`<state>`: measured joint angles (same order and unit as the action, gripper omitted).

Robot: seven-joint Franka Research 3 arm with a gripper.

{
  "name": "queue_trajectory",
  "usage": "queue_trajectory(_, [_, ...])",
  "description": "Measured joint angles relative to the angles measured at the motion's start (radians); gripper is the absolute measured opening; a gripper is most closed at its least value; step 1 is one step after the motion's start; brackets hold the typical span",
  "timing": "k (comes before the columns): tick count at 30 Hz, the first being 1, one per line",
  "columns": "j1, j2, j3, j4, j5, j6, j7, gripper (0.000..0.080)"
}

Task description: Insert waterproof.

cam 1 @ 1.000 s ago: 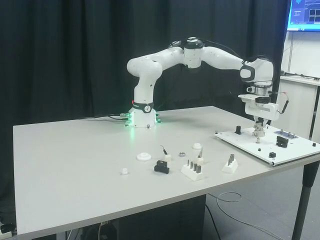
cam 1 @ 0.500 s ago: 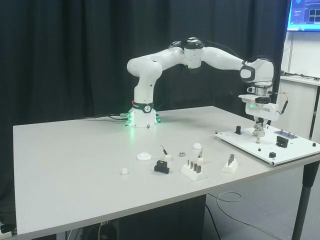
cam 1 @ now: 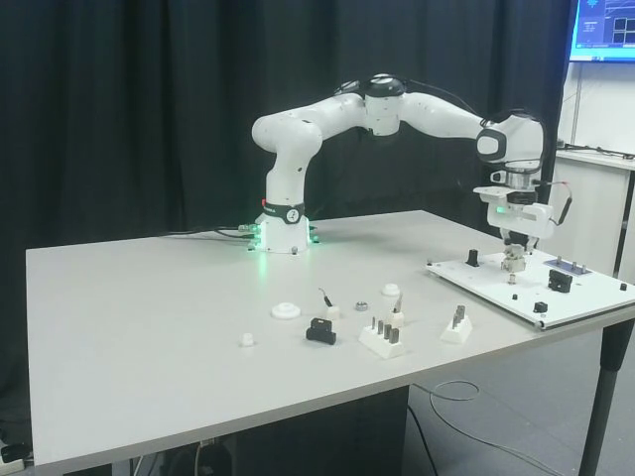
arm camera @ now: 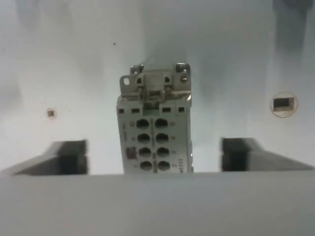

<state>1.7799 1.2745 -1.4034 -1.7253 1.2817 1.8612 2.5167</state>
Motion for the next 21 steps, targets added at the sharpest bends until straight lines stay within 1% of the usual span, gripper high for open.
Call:
queue_trajectory(3, [0.0, 0.0, -0.009, 0.001, -0.003, -0.003, -0.003, 0.0514])
queue_trajectory(4, [0.0, 0.0, -0.013, 0.002, -0.004, -0.005, -0.004, 0.0737])
queue_trajectory(9, [0.0, 0.0, -0.033, 0.005, -0.016, -0.02, -0.008, 0.0737])
queue_trajectory(10, [0.0, 0.0, -0.036, 0.005, -0.019, -0.022, -0.009, 0.0786])
queue_trajectory(16, [-0.004, 0.0, -0.047, 0.01, -0.032, -0.024, -0.023, 0.0786])
queue_trajectory(17, [-0.006, 0.0, -0.048, 0.011, -0.035, -0.023, -0.025, 0.0796])
queue_trajectory(21, [-0.018, 0.001, -0.048, 0.019, -0.039, -0.009, -0.037, 0.0796])
